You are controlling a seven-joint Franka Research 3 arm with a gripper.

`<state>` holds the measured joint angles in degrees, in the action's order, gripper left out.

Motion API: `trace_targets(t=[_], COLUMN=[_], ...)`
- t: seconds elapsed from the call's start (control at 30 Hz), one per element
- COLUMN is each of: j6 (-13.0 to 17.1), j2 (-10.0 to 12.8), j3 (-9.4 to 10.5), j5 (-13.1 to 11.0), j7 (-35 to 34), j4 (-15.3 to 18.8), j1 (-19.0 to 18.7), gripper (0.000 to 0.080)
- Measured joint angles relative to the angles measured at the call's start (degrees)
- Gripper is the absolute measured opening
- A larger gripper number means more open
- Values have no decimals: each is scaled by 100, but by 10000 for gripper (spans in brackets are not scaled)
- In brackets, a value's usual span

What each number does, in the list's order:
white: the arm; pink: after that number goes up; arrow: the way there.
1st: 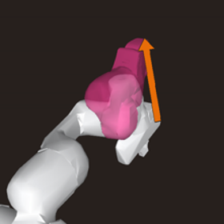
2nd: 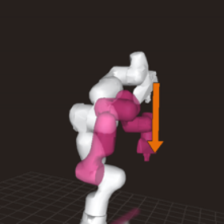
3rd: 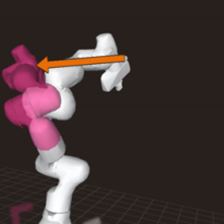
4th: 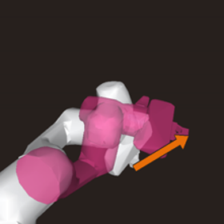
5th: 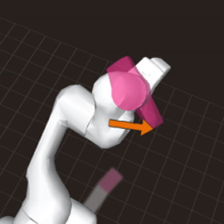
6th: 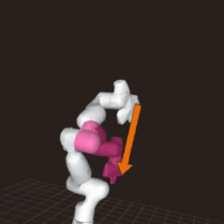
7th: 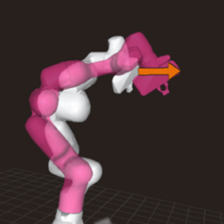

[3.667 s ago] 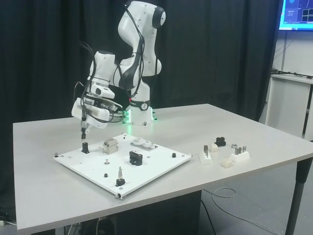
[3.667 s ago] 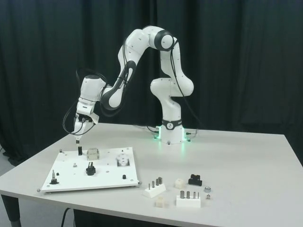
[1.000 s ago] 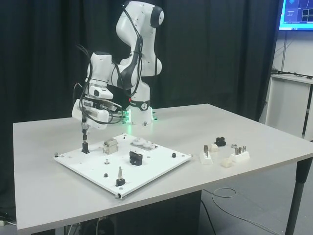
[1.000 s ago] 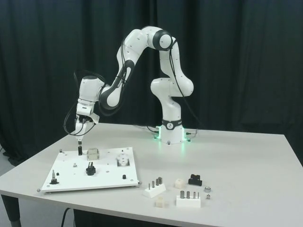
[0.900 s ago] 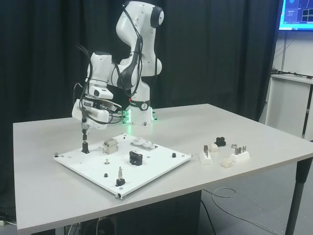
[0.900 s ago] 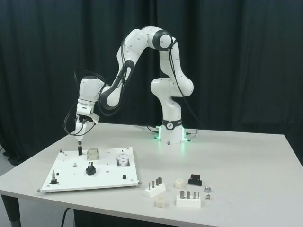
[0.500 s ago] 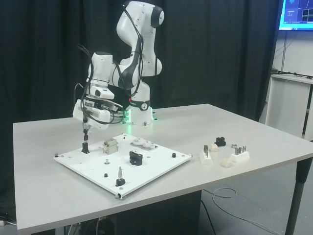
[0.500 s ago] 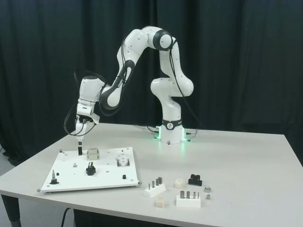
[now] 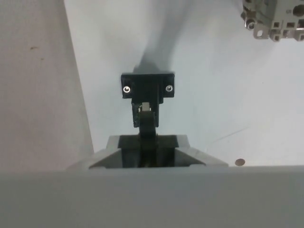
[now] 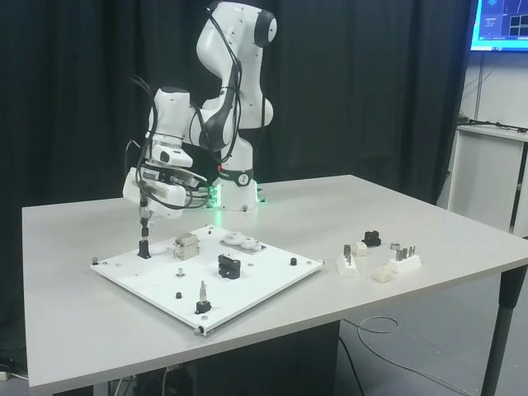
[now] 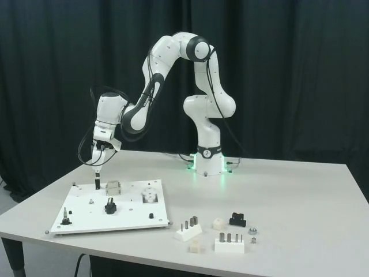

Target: Insert USB.

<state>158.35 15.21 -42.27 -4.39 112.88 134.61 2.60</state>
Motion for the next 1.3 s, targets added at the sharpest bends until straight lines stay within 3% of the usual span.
trace_targets(t=[1.3], j6=[203], j2=[89], j3=[2], j5=[0], j7=[74], j4=[-10], j1=[29], gripper=[64])
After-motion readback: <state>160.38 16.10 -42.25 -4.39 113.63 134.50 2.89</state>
